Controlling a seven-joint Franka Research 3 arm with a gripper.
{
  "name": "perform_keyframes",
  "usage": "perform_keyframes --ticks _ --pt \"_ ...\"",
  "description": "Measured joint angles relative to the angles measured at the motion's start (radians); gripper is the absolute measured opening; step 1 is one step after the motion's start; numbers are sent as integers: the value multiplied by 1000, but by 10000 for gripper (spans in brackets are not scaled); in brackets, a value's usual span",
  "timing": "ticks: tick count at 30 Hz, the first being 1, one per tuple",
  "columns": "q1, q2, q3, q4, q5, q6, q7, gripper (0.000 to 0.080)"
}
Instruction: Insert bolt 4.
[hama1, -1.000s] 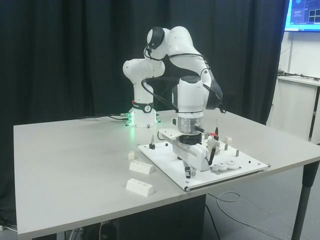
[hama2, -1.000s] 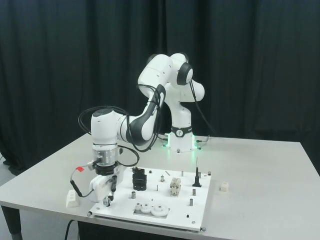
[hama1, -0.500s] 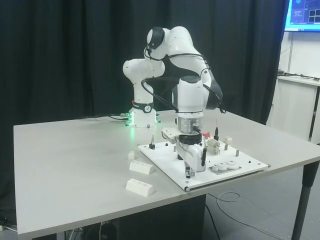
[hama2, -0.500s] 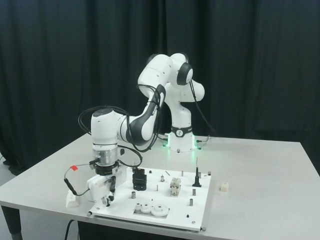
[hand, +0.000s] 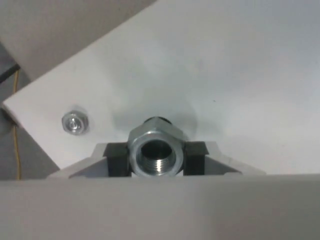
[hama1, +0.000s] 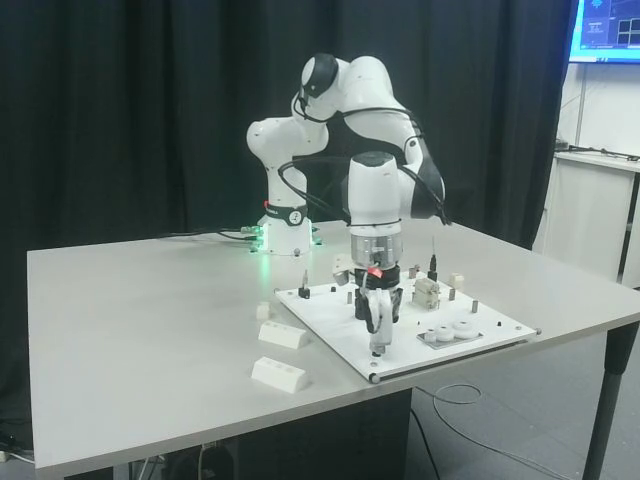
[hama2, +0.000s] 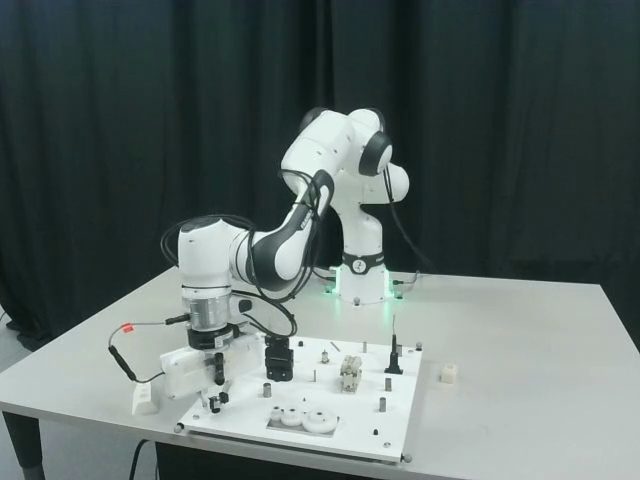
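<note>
White arm's hand (hand: 156, 161) clamped on a hex bolt (hand: 154, 150), low over the white board (hama1: 330, 312) near its front corner, on the grey counter (hama1: 140, 320), small nut (hand: 75, 123) nearby

My arm (hama2: 300, 215): white rounded shells with black joints

Black cables (hama2: 265, 300) loop loose along the forearm and around the wrist from where I watch. A green light glows at the base (hama2: 362, 290), a black band rings it, and the gripper (hama1: 378, 340) body is white with black fingers.
</note>
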Motion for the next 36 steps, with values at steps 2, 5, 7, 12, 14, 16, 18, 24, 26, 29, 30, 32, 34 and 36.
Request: perform_keyframes --ticks 2,5,7,12,14,16,18,24,26,29,30,32,34,36 --pt "22 9 -27 -1 20 -5 0 225" --pt "46 18 -55 -1 33 -8 0 225" --pt "56 21 -65 -1 34 -9 0 225" --pt "60 23 -69 -1 34 -9 -18 225" --pt "60 23 -69 -1 34 -9 -27 225" --pt "60 23 -69 -1 34 -9 -31 225" --pt "60 23 -69 -1 34 -9 -33 225" --pt "60 23 -69 -1 33 -9 -41 225" --pt "60 23 -69 -1 33 -9 -41 225" --pt "59 23 -69 -1 33 -9 -39 225" --pt "59 23 -69 -1 33 -9 -39 225" --pt "59 23 -69 -1 33 -9 -35 225" --pt "59 23 -69 -1 33 -9 -28 225" --pt "59 23 -69 -1 34 -9 -20 225"
